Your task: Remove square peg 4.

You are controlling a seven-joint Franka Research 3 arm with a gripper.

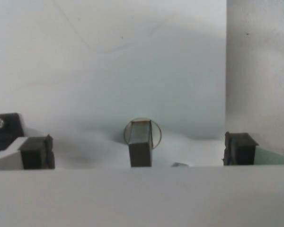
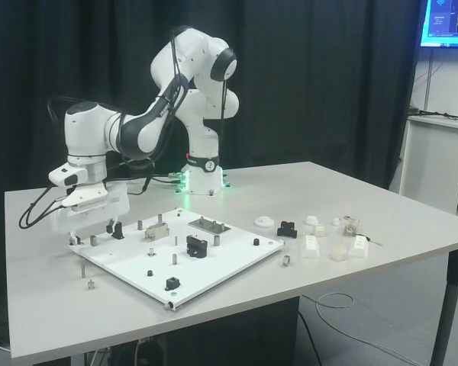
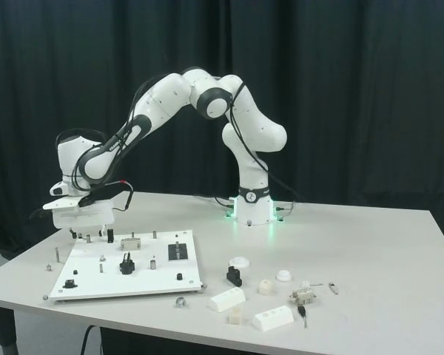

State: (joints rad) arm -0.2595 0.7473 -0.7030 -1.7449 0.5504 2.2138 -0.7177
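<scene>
The claw [image 1: 138,151] is held wide open, its fingers [image 1: 36,152] set well apart on either side of the peg [image 1: 141,146]. The peg is seen upright at the far left corner of the white board [image 2: 214,263] on the grey bench [image 2: 351,191].

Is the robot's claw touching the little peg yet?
Apart. The wrist view shows the peg standing between the gripper fingers with clear gaps on both sides.
</scene>
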